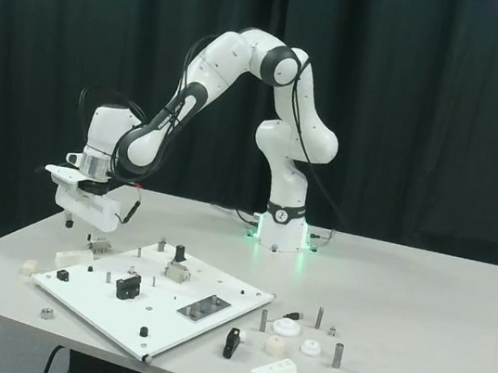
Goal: Remove round peg 2.
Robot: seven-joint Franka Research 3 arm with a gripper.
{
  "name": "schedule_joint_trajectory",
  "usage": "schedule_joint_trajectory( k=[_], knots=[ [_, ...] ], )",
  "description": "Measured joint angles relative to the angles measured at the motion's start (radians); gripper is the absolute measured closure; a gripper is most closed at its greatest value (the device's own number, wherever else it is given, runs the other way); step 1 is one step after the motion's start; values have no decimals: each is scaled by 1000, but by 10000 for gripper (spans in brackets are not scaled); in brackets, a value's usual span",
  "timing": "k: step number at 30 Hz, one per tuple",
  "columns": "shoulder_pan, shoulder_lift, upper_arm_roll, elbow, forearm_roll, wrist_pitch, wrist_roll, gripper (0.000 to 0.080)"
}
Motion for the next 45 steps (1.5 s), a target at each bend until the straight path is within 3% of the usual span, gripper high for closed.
schedule_joint_trajectory(
  k=[11, 45],
  knots=[
    [0, 0, 0, 11, 0, 0, 0, 5],
    [0, 0, 2, 40, 0, -25, 0, 3]
  ],
)
